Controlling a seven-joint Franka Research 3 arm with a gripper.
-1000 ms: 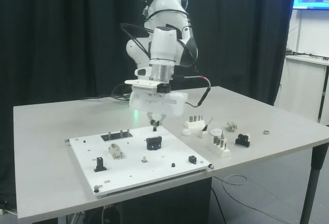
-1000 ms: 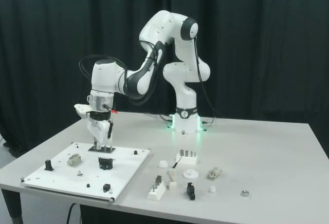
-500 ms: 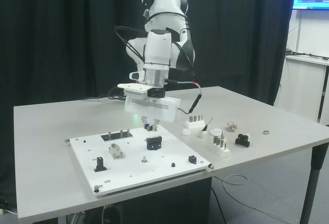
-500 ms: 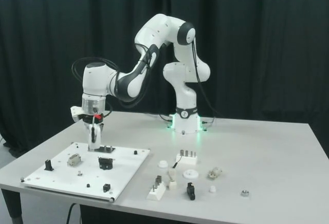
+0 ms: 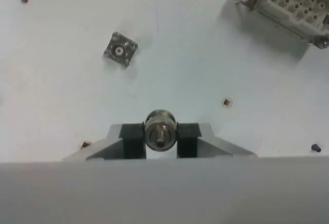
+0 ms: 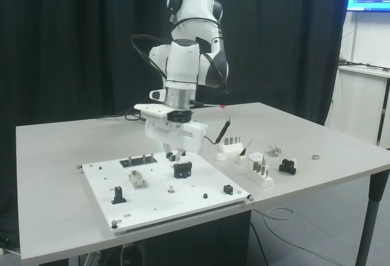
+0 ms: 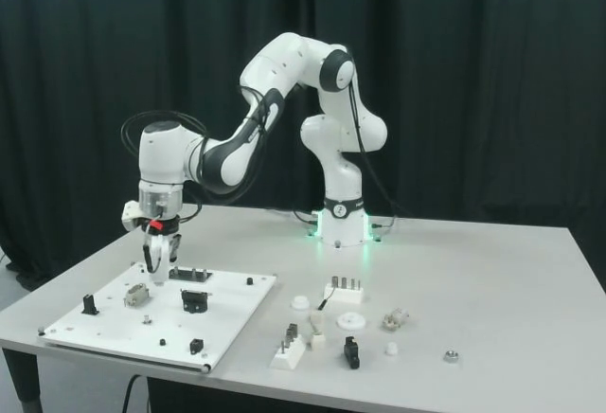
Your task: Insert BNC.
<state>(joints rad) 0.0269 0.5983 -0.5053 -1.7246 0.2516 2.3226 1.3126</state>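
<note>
Moved since before: over the last second the arm has swung across the white board, from its far edge by the black post block toward the board's middle, carrying the gripper with it.
BNC plug: the BNC connector sits clamped between the two black fingers, its open metal end facing down at the board.
BNC socket: the square-flanged socket is on the board, near but not under the plug; in the first room view it is the small part in the board's middle.
Room to move: bare board lies around the plug; the multi-pin connector and the black block stand apart from it.
Arm pose: elbow high, wrist pointing straight down, gripper hanging above the board without touching it.
Edges: the gripper is well inside the board's rim; loose parts on the grey table lie well apart.
</note>
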